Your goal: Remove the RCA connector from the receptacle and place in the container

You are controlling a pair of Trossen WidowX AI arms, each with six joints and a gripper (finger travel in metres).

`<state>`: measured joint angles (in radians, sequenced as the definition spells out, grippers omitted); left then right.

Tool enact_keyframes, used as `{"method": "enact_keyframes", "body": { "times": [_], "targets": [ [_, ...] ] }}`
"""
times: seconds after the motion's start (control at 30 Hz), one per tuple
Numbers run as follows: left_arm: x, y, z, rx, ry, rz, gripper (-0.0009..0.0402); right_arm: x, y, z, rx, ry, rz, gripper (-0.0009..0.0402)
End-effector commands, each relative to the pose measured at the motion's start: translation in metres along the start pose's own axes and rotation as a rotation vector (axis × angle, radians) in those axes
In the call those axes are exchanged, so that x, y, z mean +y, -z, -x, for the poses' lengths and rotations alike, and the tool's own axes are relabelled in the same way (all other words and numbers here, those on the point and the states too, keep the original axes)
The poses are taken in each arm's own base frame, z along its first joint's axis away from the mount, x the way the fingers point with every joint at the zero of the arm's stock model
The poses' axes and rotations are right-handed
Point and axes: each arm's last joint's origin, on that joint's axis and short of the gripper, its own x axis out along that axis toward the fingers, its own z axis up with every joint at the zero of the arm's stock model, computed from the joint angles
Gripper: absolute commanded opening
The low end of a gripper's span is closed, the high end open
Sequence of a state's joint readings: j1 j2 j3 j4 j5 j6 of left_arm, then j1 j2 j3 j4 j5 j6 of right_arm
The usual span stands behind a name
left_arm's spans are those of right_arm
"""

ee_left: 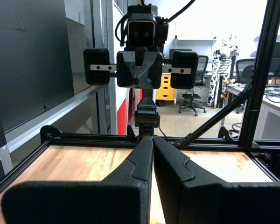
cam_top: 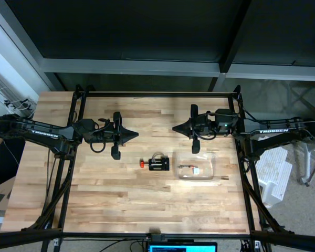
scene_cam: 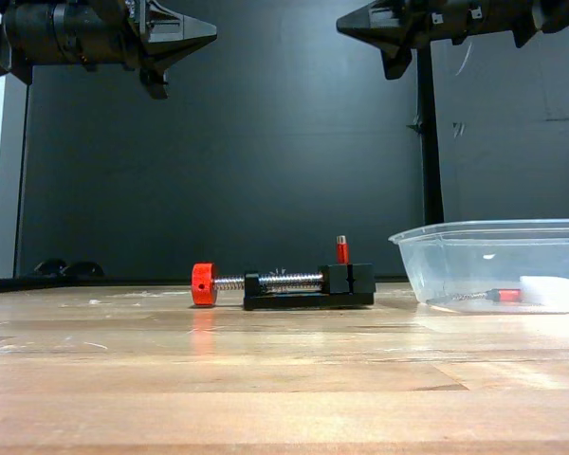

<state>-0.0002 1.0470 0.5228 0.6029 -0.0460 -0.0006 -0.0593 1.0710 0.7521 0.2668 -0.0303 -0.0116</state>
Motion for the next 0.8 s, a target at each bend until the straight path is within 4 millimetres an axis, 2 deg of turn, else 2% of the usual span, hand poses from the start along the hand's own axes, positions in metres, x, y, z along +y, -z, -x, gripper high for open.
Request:
{"method": "enact_keyframes", "body": {
  "times": [0.03, 0.8],
  "targets": [
    [0.000, 0.000, 0.000, 0.000, 0.000, 0.000, 0.0000, 0.000, 0.003, 0.005, -0.025, 0.002, -0.007, 0.0000],
    [0.000, 0.000, 0.000, 0.000, 0.000, 0.000, 0.0000, 0.003, 0.028, 0.013, -0.048, -0.029, -0.030, 0.0000]
  ]
}}
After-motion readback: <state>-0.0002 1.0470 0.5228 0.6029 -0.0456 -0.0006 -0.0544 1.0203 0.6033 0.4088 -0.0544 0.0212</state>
